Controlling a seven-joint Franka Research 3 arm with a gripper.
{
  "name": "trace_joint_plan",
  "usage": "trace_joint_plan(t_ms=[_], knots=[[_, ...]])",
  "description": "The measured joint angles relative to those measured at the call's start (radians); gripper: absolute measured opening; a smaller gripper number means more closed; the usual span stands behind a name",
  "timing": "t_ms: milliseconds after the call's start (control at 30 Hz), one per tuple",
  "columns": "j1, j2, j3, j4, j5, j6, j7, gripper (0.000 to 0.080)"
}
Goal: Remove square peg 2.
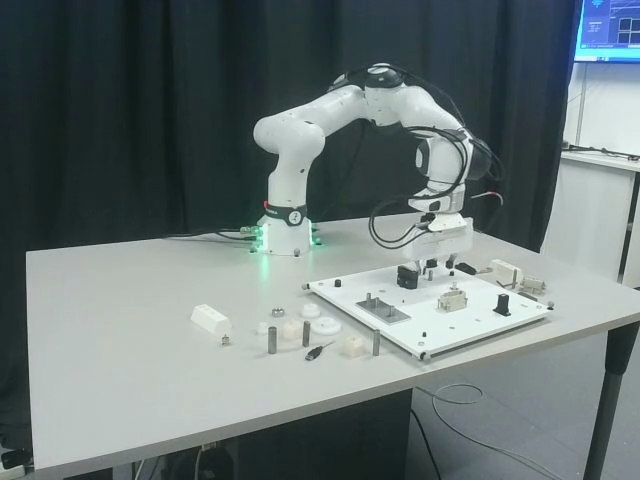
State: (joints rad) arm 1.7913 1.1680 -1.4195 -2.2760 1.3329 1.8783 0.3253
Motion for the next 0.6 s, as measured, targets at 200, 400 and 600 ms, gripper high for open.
trace_joint_plan(t_ms=[200,400,600], knots=[[0.0,0.0,0.015,-0.005,0.009,0.023,-0.013,0.08],[0.0,0.0,0.025,-0.01,0.021,0.039,-0.027,0.08],[0.0,0.0,0.033,-0.019,0.034,0.052,-0.04,0.08]])
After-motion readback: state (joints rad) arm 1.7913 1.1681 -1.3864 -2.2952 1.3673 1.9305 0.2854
